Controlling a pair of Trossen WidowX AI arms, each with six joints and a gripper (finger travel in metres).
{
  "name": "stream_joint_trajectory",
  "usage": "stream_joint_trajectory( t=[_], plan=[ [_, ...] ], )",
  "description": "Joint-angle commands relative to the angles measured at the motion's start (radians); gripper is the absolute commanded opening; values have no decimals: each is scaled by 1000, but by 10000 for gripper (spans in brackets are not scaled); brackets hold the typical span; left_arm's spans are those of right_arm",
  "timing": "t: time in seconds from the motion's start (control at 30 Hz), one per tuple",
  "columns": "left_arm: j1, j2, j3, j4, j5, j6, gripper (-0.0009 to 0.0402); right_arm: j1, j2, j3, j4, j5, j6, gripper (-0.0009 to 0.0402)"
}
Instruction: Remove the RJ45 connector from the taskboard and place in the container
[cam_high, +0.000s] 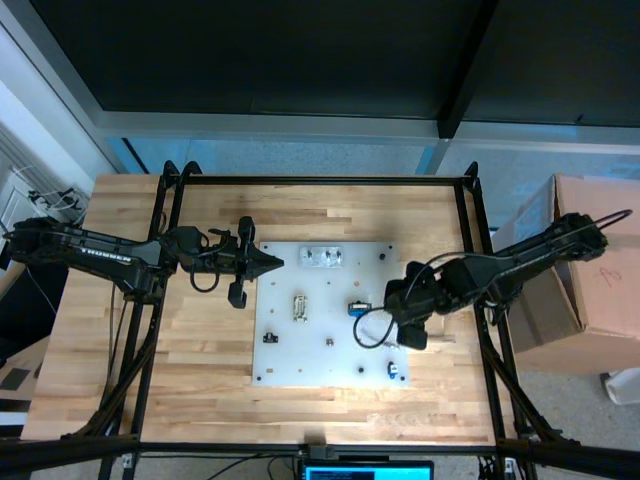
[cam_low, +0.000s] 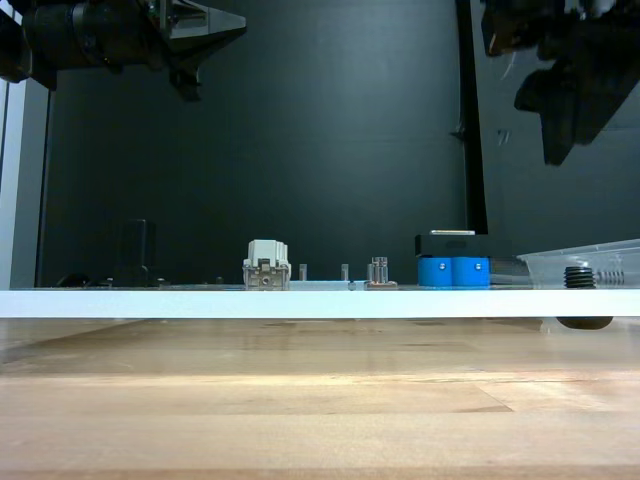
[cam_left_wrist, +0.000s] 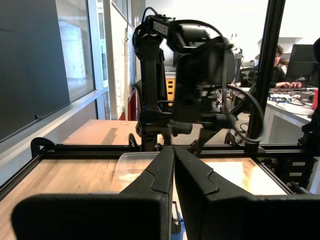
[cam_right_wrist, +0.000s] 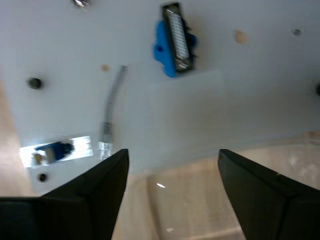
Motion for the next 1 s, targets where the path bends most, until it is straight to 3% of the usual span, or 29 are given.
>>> stream_joint_trajectory(
  t=[0.03,0.37,0.8,1.0],
  plan=[
    [0,0,0,0,0,0,0,-34,-45,-45,3,0,-31,274],
    [0,0,0,0,0,0,0,-83,-144,-136,-1,0,-80,262],
    [0,0,0,0,0,0,0,-81,-122,-136,4,-2,-80,260],
    [0,0,0,0,0,0,0,-32,-66,-107,42,-8,-76,260]
  ],
)
